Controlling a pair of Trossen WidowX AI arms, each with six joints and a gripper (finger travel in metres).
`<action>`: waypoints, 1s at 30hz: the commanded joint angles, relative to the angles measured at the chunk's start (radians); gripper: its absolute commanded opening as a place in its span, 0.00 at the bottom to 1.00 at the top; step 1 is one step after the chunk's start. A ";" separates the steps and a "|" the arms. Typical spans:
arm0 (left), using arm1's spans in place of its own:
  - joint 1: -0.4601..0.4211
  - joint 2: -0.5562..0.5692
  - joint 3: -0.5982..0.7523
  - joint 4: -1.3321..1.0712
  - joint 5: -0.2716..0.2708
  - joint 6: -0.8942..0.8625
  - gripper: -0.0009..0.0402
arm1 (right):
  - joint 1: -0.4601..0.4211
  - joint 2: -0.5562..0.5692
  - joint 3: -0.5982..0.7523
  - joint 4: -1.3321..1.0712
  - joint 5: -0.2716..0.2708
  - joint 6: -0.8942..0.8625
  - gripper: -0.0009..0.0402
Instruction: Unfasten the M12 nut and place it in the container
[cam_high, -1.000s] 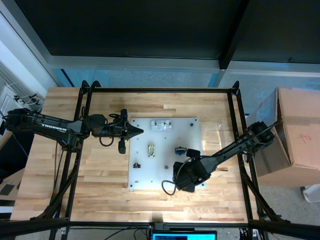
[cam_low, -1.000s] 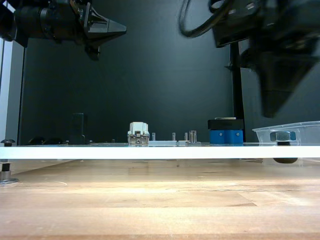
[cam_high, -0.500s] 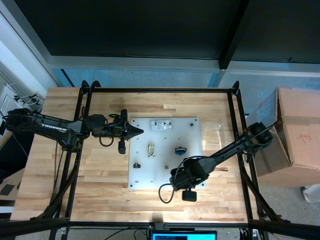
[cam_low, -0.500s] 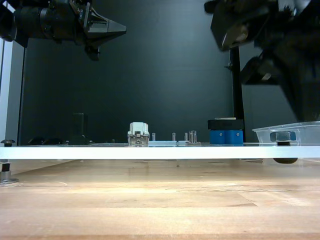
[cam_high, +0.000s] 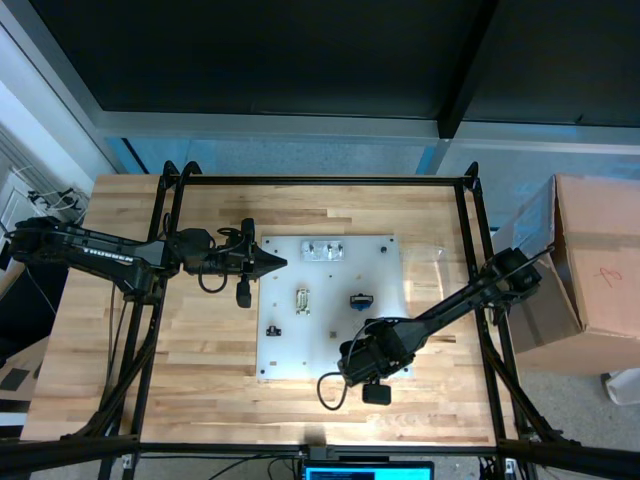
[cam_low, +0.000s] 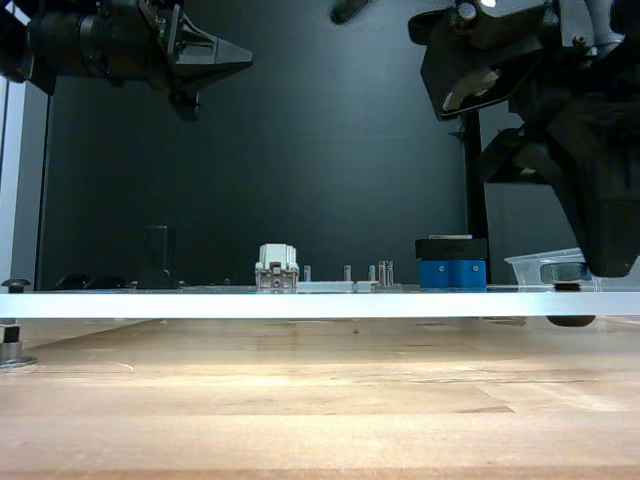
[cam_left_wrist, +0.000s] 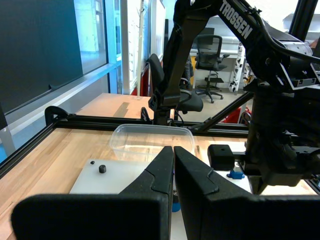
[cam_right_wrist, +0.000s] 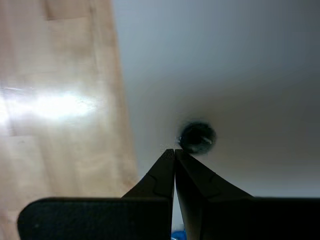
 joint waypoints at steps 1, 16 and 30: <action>0.000 0.000 0.000 0.000 0.000 0.000 0.02 | -0.002 -0.010 0.029 -0.121 0.157 0.021 0.02; 0.000 0.000 0.000 0.001 0.000 0.000 0.02 | -0.005 -0.042 0.039 -0.024 -0.134 -0.012 0.02; 0.000 0.000 0.000 0.000 0.000 0.000 0.02 | -0.005 0.018 0.025 0.031 -0.108 -0.016 0.02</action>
